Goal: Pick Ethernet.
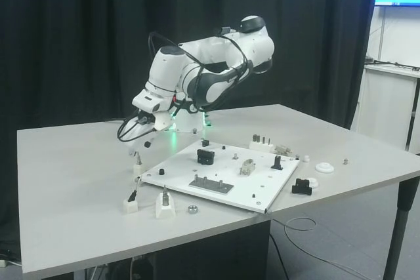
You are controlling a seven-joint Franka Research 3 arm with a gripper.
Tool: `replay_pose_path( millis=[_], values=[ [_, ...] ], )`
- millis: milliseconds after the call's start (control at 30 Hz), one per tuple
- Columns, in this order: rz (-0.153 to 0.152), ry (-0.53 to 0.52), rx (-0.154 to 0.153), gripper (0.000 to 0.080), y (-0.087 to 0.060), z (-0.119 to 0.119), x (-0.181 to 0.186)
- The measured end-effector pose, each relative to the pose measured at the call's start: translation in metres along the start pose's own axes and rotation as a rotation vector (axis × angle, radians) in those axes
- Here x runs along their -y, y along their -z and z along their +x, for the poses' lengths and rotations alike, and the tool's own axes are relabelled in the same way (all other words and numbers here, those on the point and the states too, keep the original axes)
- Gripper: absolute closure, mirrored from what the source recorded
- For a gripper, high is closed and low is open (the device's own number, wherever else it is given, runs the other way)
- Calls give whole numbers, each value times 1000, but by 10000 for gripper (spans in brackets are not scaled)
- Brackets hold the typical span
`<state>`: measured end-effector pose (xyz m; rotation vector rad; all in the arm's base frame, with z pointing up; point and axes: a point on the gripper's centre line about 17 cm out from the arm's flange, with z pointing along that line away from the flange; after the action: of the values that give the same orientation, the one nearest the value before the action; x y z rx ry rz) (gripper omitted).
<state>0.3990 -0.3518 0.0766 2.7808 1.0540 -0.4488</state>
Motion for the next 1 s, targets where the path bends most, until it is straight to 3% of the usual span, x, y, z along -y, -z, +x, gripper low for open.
replay_pose_path(
  millis=[1000],
  values=[
    [8, -14, -26, 3, -34, -6, 15]
  ],
)
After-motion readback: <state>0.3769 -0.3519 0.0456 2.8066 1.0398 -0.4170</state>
